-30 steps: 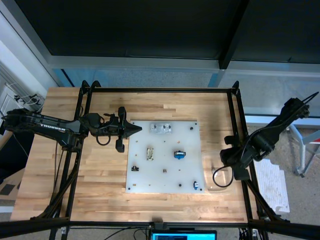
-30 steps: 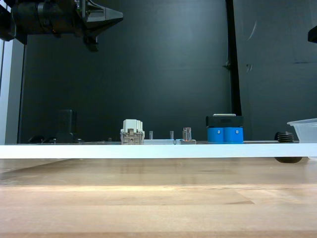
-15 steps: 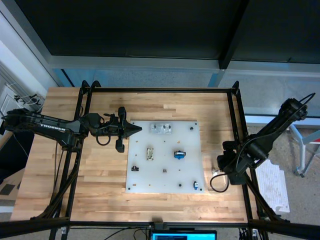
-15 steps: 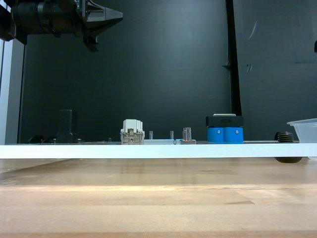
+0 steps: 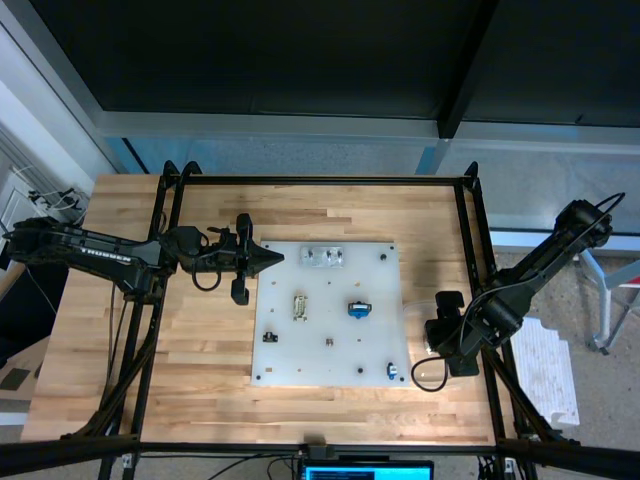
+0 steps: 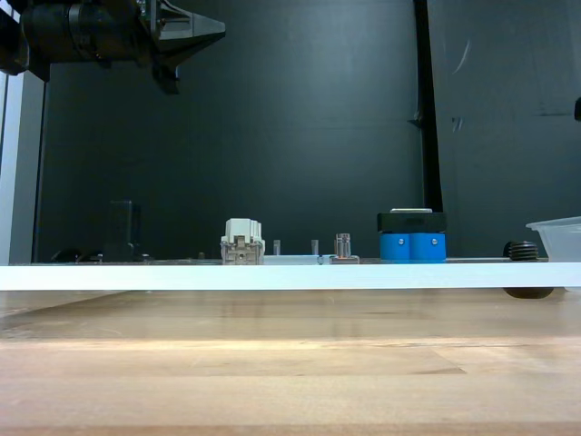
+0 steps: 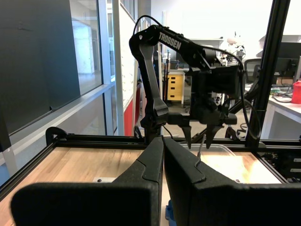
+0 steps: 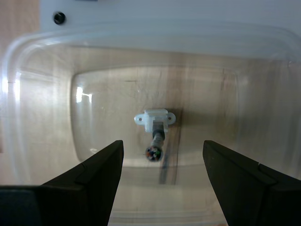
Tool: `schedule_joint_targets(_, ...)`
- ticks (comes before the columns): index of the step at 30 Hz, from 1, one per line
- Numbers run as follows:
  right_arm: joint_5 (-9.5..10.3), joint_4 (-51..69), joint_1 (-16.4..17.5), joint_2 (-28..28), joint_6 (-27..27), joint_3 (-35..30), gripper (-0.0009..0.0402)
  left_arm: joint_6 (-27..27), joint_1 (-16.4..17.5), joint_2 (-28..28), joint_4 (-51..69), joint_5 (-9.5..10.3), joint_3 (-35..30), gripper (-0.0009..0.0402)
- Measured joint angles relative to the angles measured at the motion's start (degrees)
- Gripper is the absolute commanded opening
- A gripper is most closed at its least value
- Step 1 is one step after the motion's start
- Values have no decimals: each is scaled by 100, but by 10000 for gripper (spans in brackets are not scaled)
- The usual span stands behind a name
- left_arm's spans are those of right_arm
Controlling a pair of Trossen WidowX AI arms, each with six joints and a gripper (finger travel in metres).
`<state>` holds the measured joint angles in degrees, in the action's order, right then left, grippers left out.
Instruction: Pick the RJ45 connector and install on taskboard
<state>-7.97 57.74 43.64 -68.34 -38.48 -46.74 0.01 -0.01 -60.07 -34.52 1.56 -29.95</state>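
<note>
Hovering wide open & empty over the tray holding the plug, your right gripper is prob. at pick-up stage: descend, then close; left gripper, shut, idles above the board at its left edge.

Looks like a robotics lab: black metal frame round the pale wooden table, yellow drawer cabinet and white desk beyond the left gripper.
</note>
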Motion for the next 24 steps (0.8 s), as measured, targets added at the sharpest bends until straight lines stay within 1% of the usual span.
schedule_joint_targets(11,-37,-614,0,-46,44,422,233,0,0,-2,0,0,0,0)
schedule_joint_targets(15,-149,-619,0,-52,48,435,217,0,0,-2,0,-2,2,0)
schedule_joint_targets(24,-149,-713,2,-155,153,483,180,0,0,-2,2,-2,2,0)
